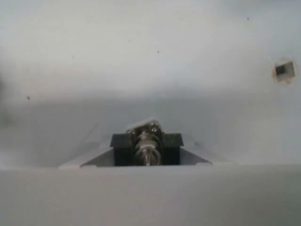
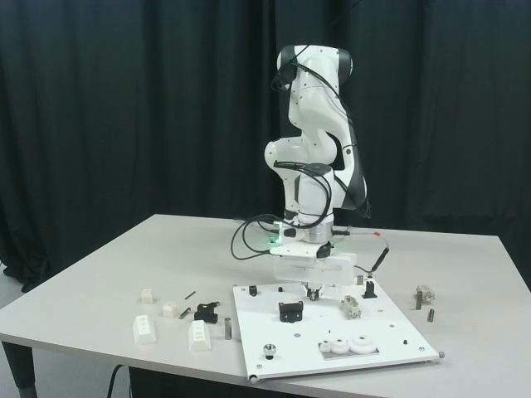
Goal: Remove BNC.
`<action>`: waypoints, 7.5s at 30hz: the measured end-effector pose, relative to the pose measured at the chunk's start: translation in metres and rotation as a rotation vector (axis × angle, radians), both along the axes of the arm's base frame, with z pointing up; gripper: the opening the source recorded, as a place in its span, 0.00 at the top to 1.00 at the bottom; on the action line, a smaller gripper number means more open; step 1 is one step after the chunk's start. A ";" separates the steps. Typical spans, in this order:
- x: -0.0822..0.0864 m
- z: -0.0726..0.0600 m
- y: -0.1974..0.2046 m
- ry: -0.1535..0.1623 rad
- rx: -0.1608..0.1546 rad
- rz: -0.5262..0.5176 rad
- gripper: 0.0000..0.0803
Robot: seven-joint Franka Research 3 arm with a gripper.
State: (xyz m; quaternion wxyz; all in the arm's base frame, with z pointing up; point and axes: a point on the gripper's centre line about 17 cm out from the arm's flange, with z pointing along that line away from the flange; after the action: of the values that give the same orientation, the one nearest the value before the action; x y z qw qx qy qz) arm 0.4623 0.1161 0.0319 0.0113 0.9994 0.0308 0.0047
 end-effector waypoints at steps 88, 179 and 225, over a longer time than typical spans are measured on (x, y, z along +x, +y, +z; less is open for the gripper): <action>-0.001 0.001 0.000 0.054 0.015 1.054 0.85; -0.002 0.003 -0.002 0.093 0.009 1.877 0.85; -0.001 0.004 -0.002 0.138 0.004 2.376 0.85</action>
State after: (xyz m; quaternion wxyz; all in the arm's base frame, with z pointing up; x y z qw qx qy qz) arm 0.4608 0.1136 0.0355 -0.0034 0.3433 0.9383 -0.0415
